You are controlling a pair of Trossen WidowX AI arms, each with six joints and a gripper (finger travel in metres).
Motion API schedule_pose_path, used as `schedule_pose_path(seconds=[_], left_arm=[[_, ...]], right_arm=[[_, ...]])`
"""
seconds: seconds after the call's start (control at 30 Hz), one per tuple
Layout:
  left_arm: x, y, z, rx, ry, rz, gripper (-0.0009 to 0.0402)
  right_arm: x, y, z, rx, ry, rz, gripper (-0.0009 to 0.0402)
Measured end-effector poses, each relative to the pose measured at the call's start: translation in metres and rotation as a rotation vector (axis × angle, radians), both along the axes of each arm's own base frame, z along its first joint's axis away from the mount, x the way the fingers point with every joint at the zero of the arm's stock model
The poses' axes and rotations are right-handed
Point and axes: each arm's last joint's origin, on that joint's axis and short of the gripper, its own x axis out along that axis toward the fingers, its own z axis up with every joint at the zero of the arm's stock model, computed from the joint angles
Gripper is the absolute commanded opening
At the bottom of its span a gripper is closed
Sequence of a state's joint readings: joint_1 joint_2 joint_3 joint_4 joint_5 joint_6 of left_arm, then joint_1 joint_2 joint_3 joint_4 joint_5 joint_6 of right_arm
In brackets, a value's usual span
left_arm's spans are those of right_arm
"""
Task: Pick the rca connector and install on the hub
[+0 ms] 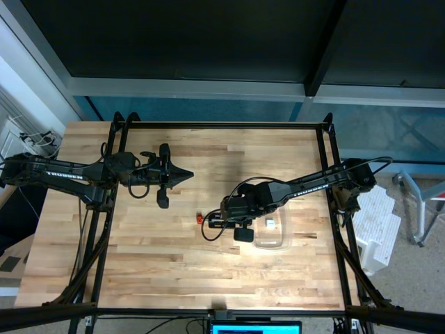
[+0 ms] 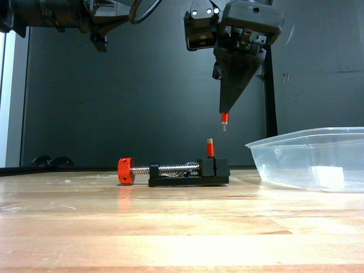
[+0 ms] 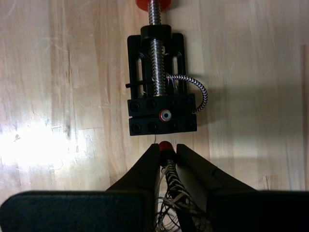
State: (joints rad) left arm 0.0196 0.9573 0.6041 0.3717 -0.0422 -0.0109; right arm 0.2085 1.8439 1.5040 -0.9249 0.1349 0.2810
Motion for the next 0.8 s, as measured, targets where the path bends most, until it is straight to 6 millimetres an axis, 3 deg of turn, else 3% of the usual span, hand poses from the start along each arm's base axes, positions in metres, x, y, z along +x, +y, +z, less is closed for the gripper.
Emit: schedule_pose_path(seconds=[0.8], left_arm=[[0.000,0.000,0.000,0.000,0.000,0.000,0.0001]], right_arm=[[-0.001,0.000,-0.018,0.007,-0.010,0.001,0.0000]])
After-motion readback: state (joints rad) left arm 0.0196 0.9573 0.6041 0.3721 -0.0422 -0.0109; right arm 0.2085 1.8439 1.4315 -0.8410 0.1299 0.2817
